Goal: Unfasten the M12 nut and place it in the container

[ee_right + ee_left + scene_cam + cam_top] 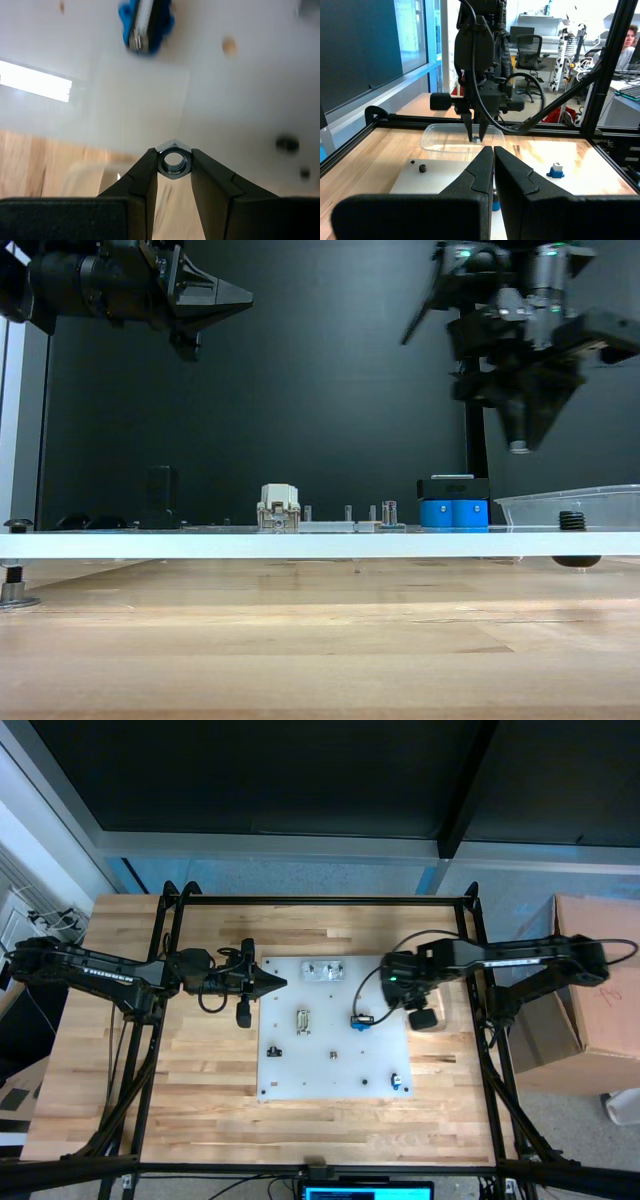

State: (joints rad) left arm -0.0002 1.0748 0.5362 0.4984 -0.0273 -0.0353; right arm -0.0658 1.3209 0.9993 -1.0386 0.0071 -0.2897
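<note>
The small silver nut (174, 163) is pinched between the fingers of my right gripper (174, 166), hole facing the camera. In the low view that gripper (518, 443) hangs high above the board's right end and points down, with the nut (518, 447) at its tip. From above, the right gripper (422, 1017) is over the board's right edge by the clear container (441, 1005). The black ribbed stud (571, 521) stands bare in front of the tray (600, 502). My left gripper (272, 983) hovers shut and holding nothing over the board's left edge.
The white board (300, 1060) carries a blue block (453, 512), a white connector (278, 508) and a silver fixture (323, 971) at its far edge. A cardboard box (590, 980) stands off the table's right side. Black frame rails border the table.
</note>
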